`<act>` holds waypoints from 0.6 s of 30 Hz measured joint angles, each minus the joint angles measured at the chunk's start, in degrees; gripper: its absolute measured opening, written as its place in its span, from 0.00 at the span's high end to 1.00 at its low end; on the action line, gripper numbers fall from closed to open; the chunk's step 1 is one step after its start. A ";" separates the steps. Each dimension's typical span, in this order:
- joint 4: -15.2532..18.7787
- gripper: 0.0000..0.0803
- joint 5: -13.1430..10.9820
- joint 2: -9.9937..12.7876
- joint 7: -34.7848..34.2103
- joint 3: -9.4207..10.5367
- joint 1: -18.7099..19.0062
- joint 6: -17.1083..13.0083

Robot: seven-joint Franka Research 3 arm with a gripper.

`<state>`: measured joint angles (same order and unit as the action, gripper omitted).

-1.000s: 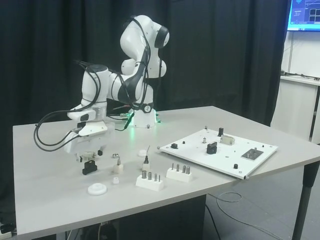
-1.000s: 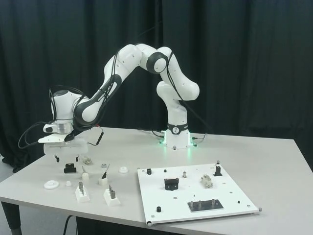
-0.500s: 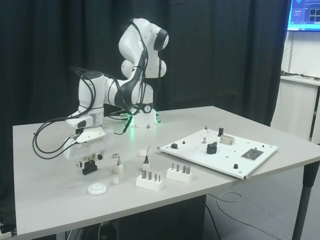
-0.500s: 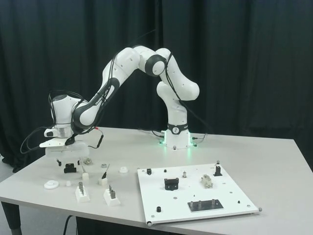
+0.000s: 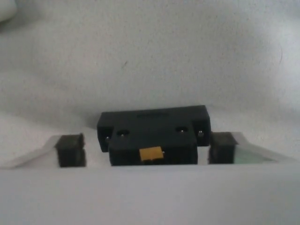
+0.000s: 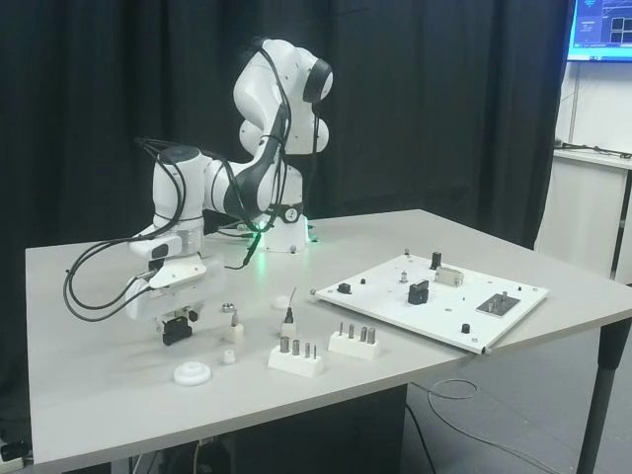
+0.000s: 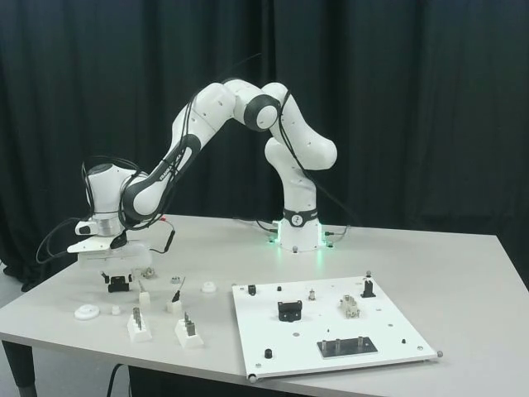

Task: Pick D-SUB.

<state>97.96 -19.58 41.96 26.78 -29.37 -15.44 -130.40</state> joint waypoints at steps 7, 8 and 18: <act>-0.68 0.38 -0.59 0.48 -0.04 -0.01 -0.23 0.53; -0.80 0.38 -0.65 0.52 -0.06 -0.01 -0.26 0.67; -3.41 0.52 -0.70 0.54 -0.64 -0.38 -0.36 3.59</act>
